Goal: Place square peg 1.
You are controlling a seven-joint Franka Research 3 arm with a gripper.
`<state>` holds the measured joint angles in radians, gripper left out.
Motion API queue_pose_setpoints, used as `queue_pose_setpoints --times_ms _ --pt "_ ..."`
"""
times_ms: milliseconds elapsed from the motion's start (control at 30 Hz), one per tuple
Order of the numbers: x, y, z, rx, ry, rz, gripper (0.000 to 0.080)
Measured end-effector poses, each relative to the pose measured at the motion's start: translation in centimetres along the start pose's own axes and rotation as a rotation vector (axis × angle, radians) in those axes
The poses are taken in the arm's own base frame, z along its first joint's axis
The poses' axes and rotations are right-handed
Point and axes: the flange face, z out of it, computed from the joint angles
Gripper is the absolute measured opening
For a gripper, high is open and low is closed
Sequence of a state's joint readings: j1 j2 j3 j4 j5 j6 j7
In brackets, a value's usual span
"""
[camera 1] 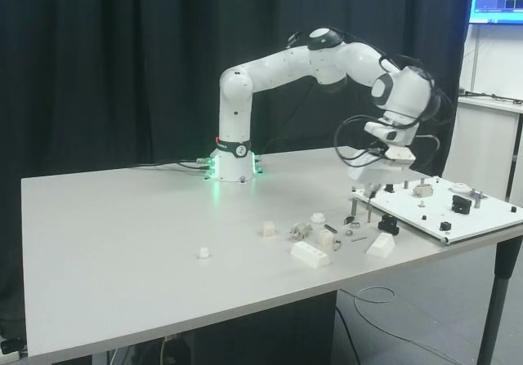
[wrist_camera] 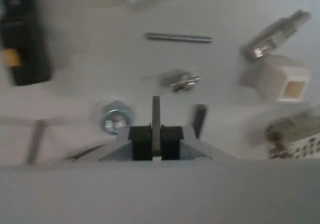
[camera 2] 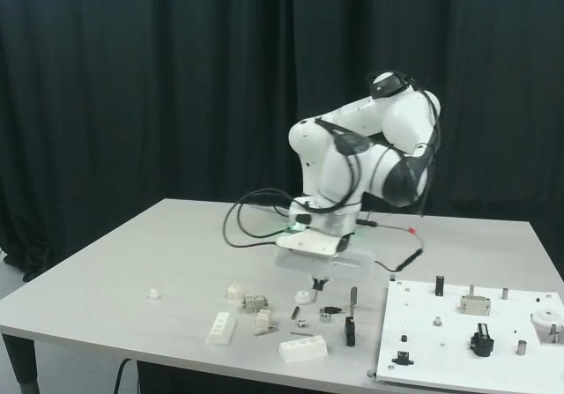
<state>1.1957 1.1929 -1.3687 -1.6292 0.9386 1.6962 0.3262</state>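
The peg point(wrist_camera: 156, 121), a thin grey bar, stands clamped between the two black fingertips of the gripper point(wrist_camera: 156, 143), so the jaws are narrow and closed on it, with its free end sticking out past the pads. Picking up looks done; placing is all still to do.

Take the board point(camera 2: 458, 345), the white plate at the table's point(camera 1: 122, 234) edge, as the landmark. In the second room view the gripper point(camera 2: 316, 283) hangs above the loose parts beside the board, not over the board itself, and the peg is clear of the table. None of the views lets me tell which hole on the board is meant for this peg.

Under the gripper in the wrist view lie other loose parts, all on the table off the board: a hex nut point(wrist_camera: 115, 117) near the peg's tip, a small bolt point(wrist_camera: 182, 80) and a long thin rod point(wrist_camera: 178, 37) farther out, a short black pin point(wrist_camera: 199, 121) close by, a black block point(wrist_camera: 22, 36) well to one side, and a white square housing point(wrist_camera: 282, 78) with a metal connector point(wrist_camera: 295, 136) near it. The gripper touches none of them.

What remains, as I judge it: carry the peg across to the board, line it up over its square socket, lower it in and let go. The squareness means the peg's turn about its own axis will need matching too.
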Motion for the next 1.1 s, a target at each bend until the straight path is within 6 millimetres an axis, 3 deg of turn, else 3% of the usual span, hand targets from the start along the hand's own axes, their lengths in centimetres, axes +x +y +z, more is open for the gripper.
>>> queue_pose_setpoints --times_ms 500,1100 --pt "4.4 4.4 4.1 0.074 -0.044 -0.030 0.0034" --pt "5.1 5.4 6.8 0.108 -0.074 -0.040 0.0034"
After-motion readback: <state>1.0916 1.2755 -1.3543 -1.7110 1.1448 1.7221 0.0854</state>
